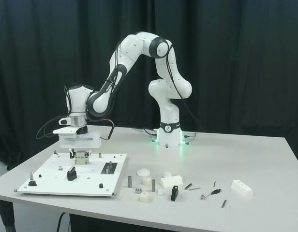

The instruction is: Remove waterproof.

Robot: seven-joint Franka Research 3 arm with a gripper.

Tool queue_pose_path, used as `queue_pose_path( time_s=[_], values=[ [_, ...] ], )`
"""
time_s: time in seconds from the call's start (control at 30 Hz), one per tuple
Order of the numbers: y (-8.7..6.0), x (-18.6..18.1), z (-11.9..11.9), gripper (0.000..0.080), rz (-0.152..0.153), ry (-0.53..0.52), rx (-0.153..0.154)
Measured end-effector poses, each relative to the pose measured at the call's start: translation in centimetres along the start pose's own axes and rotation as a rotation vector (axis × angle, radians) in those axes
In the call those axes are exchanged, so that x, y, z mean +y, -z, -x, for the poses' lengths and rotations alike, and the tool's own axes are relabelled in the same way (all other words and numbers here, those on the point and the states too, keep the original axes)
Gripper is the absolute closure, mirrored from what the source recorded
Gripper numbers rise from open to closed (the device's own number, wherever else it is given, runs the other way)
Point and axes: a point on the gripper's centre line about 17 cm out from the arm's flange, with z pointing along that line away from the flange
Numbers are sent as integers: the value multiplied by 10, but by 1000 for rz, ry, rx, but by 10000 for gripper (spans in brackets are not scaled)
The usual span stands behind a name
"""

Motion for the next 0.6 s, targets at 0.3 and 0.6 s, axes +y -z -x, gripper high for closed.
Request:
queue_pose_path(
  time_s=[0.3,0.6],
  values=[
    [21,6,-3,183,16,15,18],
    [45,9,-2,183,21,40,24]
  ],
)
